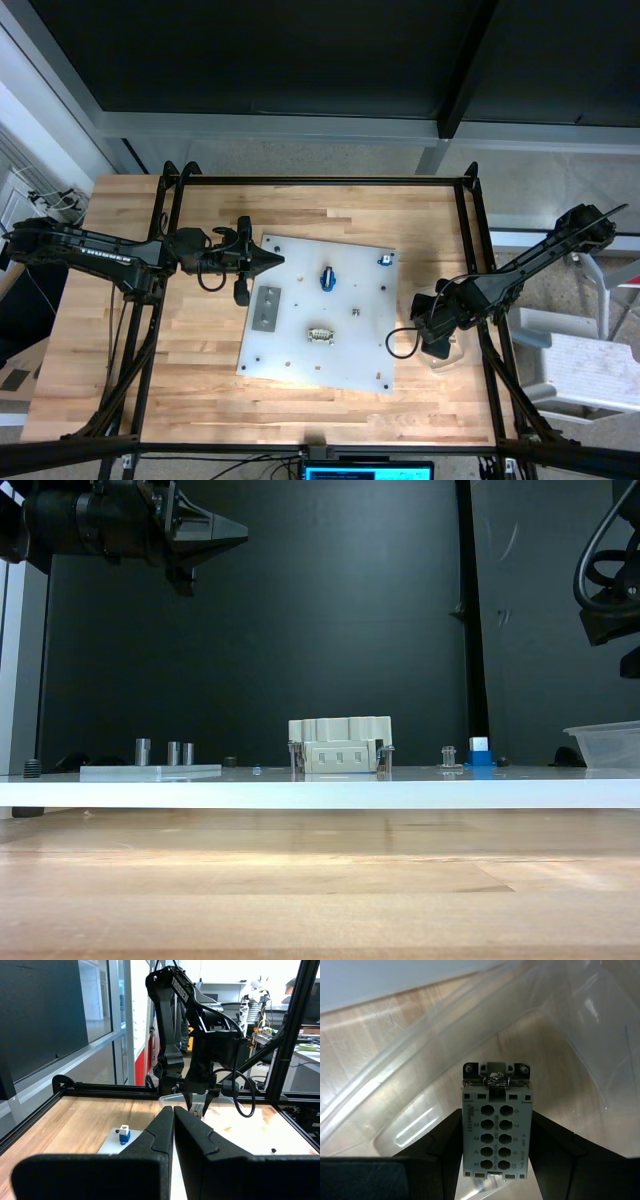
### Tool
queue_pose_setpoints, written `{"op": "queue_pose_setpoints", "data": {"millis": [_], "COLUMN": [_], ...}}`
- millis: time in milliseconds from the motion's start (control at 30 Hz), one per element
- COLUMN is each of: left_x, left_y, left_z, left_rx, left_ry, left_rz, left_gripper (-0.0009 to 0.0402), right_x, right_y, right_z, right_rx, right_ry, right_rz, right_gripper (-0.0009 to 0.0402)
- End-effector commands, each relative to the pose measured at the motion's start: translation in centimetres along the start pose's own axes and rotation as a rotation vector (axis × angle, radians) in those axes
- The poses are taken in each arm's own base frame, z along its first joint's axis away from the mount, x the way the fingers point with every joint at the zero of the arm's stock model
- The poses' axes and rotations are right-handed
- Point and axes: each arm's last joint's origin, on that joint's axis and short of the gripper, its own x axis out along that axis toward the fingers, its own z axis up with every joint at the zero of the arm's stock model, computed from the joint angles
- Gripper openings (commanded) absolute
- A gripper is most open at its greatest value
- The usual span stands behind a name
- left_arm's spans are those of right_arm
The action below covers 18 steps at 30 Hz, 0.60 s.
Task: Remove the HAN10-E connector and place it in the container
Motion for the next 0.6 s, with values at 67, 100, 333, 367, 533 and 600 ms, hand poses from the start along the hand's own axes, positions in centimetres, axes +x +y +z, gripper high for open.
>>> {"op": "queue_pose_setpoints", "data": {"millis": [67, 100, 333, 367, 533, 600], "left_x": [0.01, 0.01, 0.01, 0.01, 0.01, 0.01], "left_y": [0.0, 0.01, 0.01, 0.01, 0.01, 0.0], "left_z": [0.0, 0.01, 0.01, 0.01, 0.01, 0.01], "left_rx": [0.0, 0.0, 0.0, 0.0, 0.0, 0.0], "left_ry": [0.0, 0.0, 0.0, 0.0, 0.0, 0.0], "left_rz": [0.0, 0.0, 0.0, 0.0, 0.0, 0.0], "left_gripper": [0.0, 0.0, 0.0, 0.0, 0.0, 0.0], "right_x": [0.36, 0.43, 0.6, 0.6, 0.6, 0.6], "right_y": [-0.16, -0.19, -0.12, -0.11, -0.09, -0.1], "right_z": [-0.22, -0.25, -0.23, -0.22, -0.21, -0.19], "right_rx": [-0.003, -0.004, -0.004, -0.004, -0.005, -0.004], "right_ry": [0.007, 0.008, -0.008, -0.01, -0.013, -0.019], "right_rz": [-0.009, -0.009, -0.002, -0.001, 0.0, -0.005], "right_gripper": [0.0012, 0.0012, 0.0049, 0.0059, 0.0117, 0.0139]}}
